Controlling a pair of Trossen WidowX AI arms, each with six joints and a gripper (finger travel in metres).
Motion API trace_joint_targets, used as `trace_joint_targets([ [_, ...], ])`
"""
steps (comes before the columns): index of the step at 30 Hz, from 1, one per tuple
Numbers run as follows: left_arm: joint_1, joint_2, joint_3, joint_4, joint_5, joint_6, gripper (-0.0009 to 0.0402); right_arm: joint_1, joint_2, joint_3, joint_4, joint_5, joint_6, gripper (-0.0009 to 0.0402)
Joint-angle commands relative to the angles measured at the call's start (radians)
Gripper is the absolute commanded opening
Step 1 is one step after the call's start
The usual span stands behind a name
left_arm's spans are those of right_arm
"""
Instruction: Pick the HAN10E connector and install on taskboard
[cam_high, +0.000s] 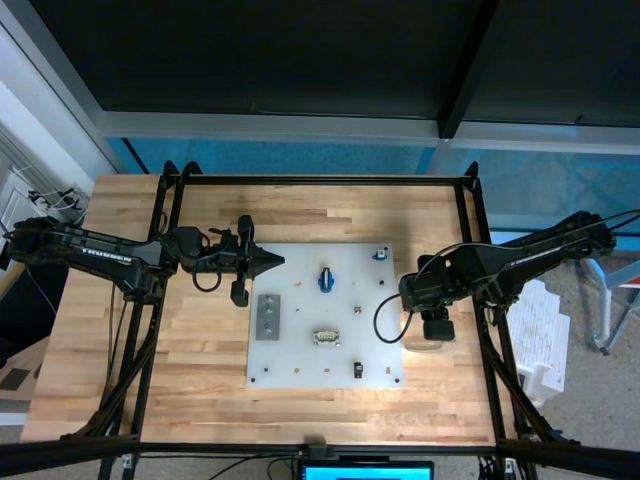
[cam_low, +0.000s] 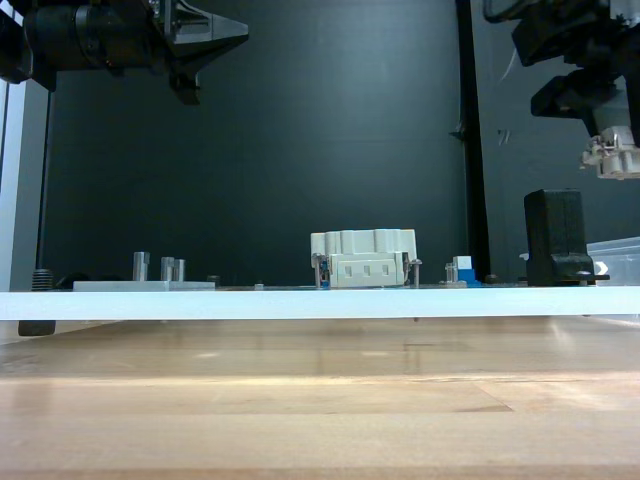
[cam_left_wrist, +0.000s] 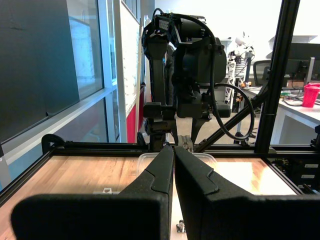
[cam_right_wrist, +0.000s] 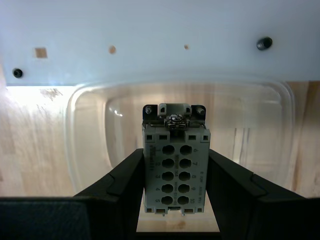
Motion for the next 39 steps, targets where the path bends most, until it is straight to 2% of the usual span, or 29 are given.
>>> trace_joint_targets([
  [1,0.0,0.0,0.0,0.0,0.0,0.0,0.0001,-0.001,0.057,0.053,0.001,0.003,-0.004,0.0028],
  [12,0.0,0.0,0.0,0.0,0.0,0.0,0.0001,-0.003,0.325,0.291,0.018,0.011,-0.008,0.0028],
  [29,0.0,0.0,0.0,0.0,0.0,0.0,0.0001,-0.011,0.679,0.663,0.019,0.011,-0.031,0.0028],
  [39,0.0,0.0,0.0,0.0,0.0,0.0,0.0001,-0.022,0.792,0.804,0.0,0.011,-0.034,0.0027],
])
